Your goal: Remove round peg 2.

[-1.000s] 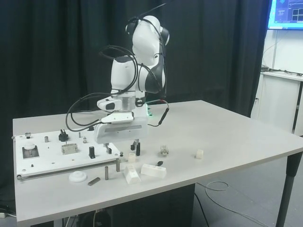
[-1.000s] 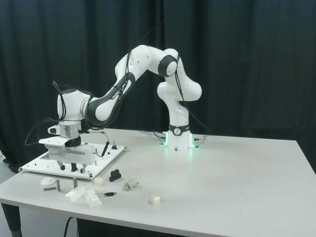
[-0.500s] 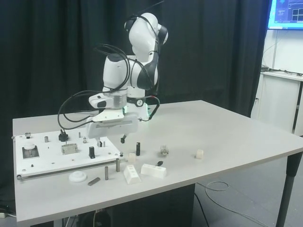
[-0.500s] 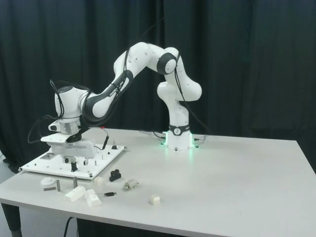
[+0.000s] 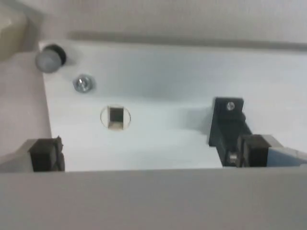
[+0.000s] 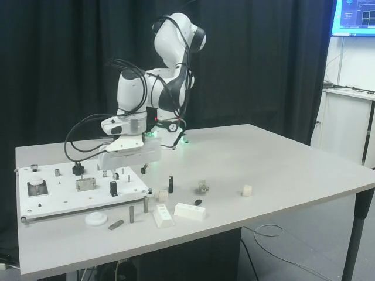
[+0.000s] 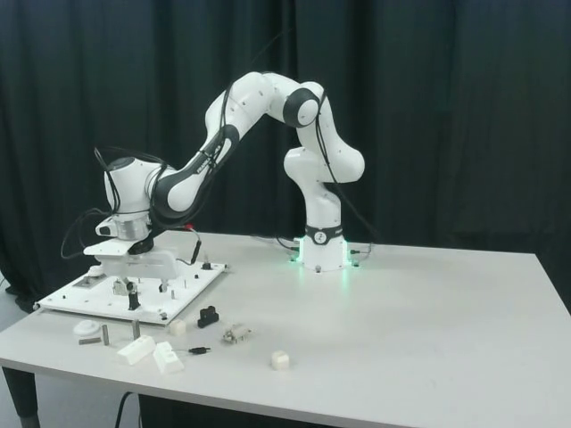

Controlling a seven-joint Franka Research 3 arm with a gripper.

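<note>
Grey round peg 2 stands upright in the board; gripper spread empty

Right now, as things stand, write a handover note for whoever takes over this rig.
Gripper: open, holding nothing, hovering over the white board.
Below it, in the wrist view: a round grey peg near the board's corner, a square hole and a black block.
Done: several parts, among them a white block, already lie on the grey table beside the board.
Left: I cannot tell which peg is round peg 2. Nothing is gripped, so grasping it, lifting it out and setting it down all remain.
</note>
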